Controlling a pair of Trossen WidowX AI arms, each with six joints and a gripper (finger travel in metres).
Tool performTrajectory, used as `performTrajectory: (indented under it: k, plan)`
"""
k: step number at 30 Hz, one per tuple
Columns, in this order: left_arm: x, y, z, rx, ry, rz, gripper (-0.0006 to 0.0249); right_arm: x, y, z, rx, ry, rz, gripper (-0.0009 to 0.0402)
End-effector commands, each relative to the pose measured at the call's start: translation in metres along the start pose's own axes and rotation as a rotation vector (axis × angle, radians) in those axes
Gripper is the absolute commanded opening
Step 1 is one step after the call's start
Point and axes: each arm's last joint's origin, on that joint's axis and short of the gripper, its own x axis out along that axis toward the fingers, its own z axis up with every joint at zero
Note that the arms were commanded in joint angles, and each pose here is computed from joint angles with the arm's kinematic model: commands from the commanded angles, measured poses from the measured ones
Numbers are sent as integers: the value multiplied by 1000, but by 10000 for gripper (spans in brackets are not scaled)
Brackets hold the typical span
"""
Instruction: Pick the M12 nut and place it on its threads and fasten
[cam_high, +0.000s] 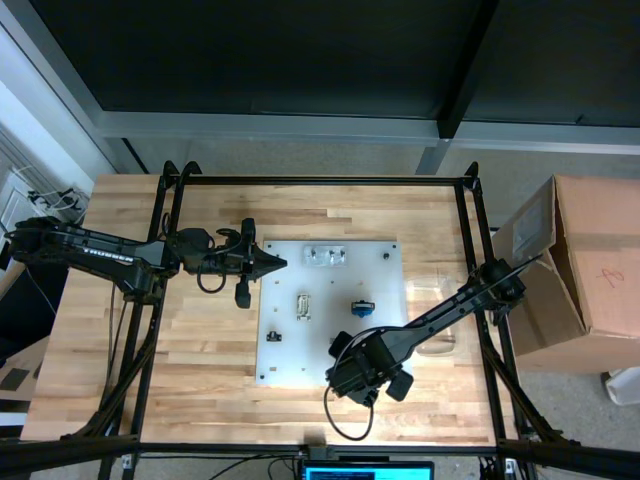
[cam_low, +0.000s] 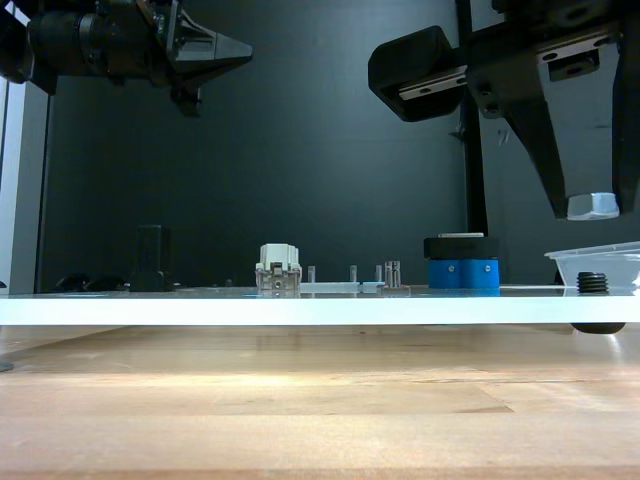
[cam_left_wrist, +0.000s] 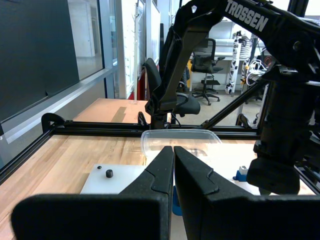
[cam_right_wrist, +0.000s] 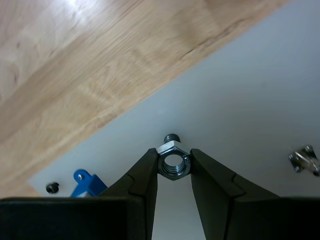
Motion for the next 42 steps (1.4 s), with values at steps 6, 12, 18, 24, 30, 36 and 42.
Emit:
performTrajectory:
  k: [6, 12, 18, 24, 30, 36, 42]
  plan:
    - [0, 0, 0, 0, 1, 0, 0, 5, 1, -2, -145, 14, 3, 7]
    - [0, 0, 0, 0, 0, 0, 0, 6, 0, -1, -175, 9, -29, 7]
    - [0, 0, 0, 0, 0, 0, 0, 11, 1, -2, -176, 11, -25, 7]
    - [0, 0, 0, 0, 0, 0, 0, 20, 3, -4, -178, 16, -21, 7]
    - [0, 0, 0, 0, 0, 0, 0, 20, 3, -4, -183, 14, -22, 7]
    - [0, 0, 0, 0, 0, 0, 0, 20, 3, -3, -185, 10, -25, 7]
    - [0, 0, 0, 0, 0, 0, 0, 28, 1, -1, -184, 9, -26, 7]
